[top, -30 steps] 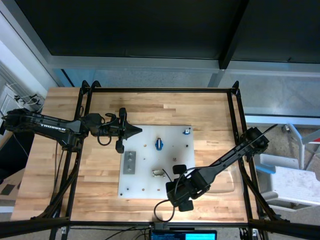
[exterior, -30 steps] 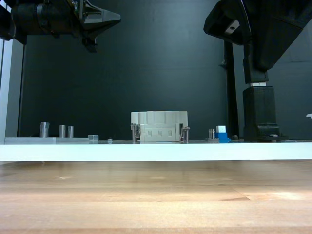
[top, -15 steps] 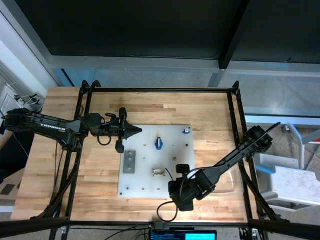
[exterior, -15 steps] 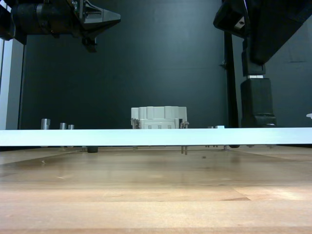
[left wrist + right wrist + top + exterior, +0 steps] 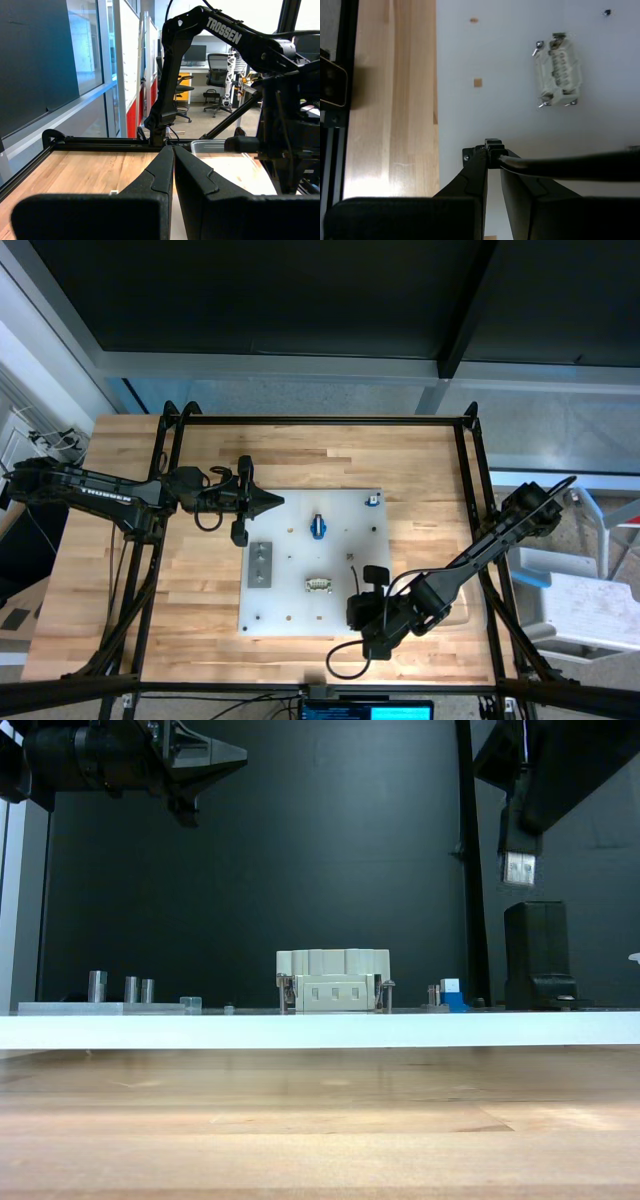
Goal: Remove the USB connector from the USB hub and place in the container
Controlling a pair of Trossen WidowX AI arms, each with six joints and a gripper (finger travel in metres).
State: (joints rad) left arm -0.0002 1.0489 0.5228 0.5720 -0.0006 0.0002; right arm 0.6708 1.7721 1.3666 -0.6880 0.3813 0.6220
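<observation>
In the low view the USB hub is a black block standing on the white board near its right end. The USB connector's silver-tipped plug hangs free just above it, with my right gripper shut on it. The right wrist view shows the fingertips clamped on the plug and its black cable trailing sideways. From above, the right gripper hovers over the board's near right corner and hides the hub. The clear container lies just right of the board. My left gripper is shut, high off the board's far left.
On the board are a beige oblong connector, a grey metal block, a blue piece and a small blue-white part. A black frame rail runs along the table's right side beyond the container.
The right gripper rose and shifted right with the plug. The board's near edge lifted with it, then dropped flat. The plug now hangs clear of the hub. The left arm stayed still.
</observation>
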